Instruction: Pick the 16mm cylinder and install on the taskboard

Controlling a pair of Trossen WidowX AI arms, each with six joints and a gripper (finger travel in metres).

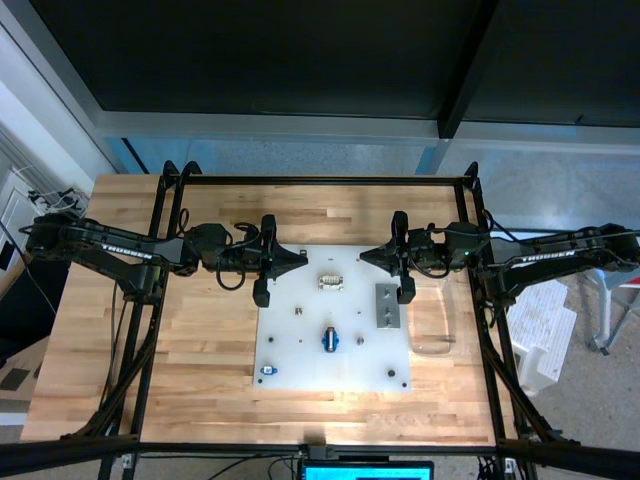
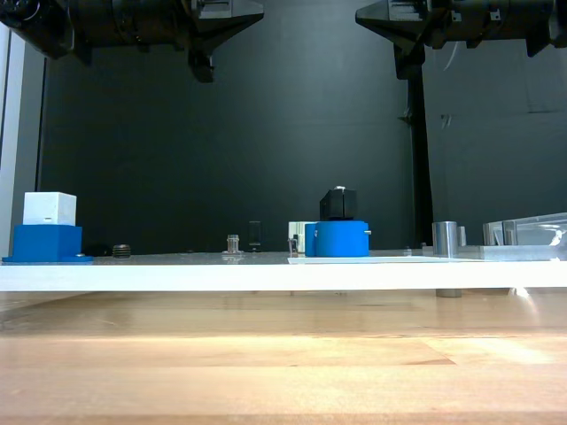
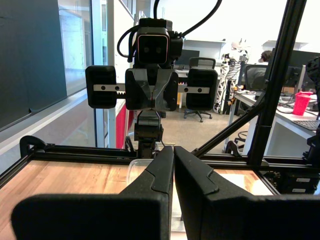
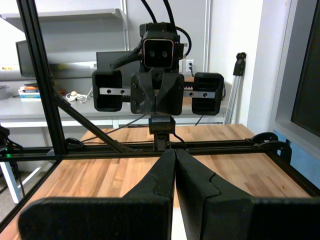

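Observation:
The white taskboard (image 1: 300,350) (image 2: 266,274) lies in the middle of the table. A short grey metal peg, the 16mm cylinder (image 2: 445,239) (image 1: 358,337), stands upright on it right of the blue fitting (image 1: 329,339). Neither gripper touches it. My left gripper (image 1: 303,258) (image 2: 261,13) (image 3: 173,147) hangs shut and empty above the board's far left edge. Facing it tip to tip with a gap between, my right gripper (image 1: 363,257) (image 2: 357,13) (image 4: 175,150) is also shut and empty, above the far right part of the board.
On the board are a grey metal block (image 1: 387,305), a beige connector (image 1: 329,282) and a small blue connector (image 1: 266,371) with a white top (image 2: 49,208). A clear plastic tray (image 1: 435,320) lies just right of the board. A black frame (image 1: 320,181) rings the table.

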